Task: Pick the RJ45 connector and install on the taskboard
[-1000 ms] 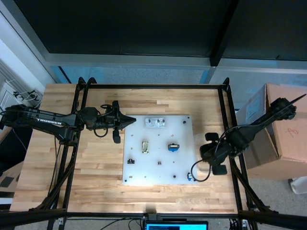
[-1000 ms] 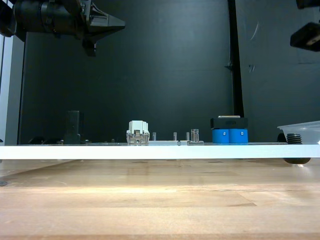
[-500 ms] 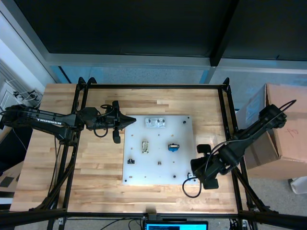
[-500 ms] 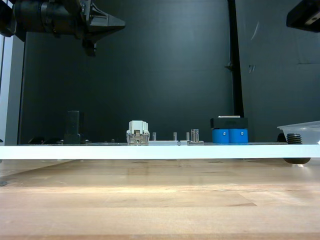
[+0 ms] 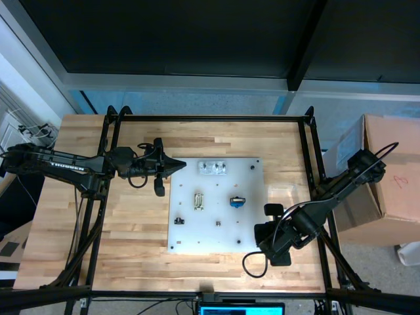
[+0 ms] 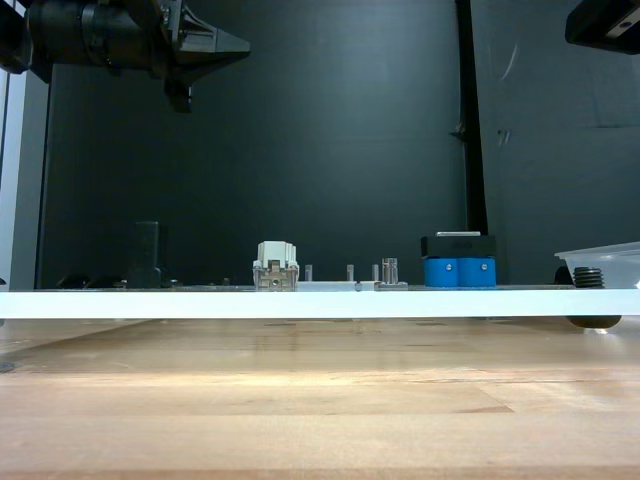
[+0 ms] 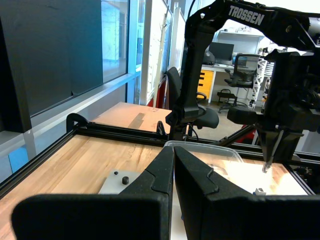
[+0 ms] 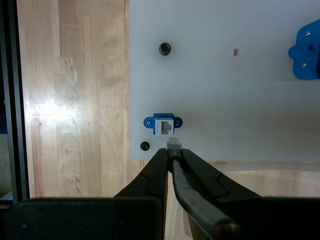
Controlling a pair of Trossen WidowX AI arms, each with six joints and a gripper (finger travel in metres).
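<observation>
My right gripper (image 8: 171, 151) is shut on a grey cable just behind the RJ45 connector (image 8: 173, 145), which sticks out past the fingertips. The connector hangs above the white task board (image 8: 225, 100), just short of the blue RJ45 socket (image 8: 163, 123) and clear of it. In the high view the right gripper (image 5: 261, 239) is over the board's near right corner. My left gripper (image 5: 178, 165) is shut on nothing and hovers high at the board's far left edge, fingers (image 7: 165, 165) pressed together.
On the board stand a blue block (image 5: 237, 201), a white connector housing (image 5: 198, 201) and silver mounts (image 5: 212, 168). A clear plastic tray (image 6: 605, 262) sits right of the board. A cardboard box (image 5: 387, 177) is beyond the black frame rail (image 5: 315, 164).
The right arm has swung toward the near edge and leftward, bringing the held connector over the board's near right corner. The left arm has not moved.
</observation>
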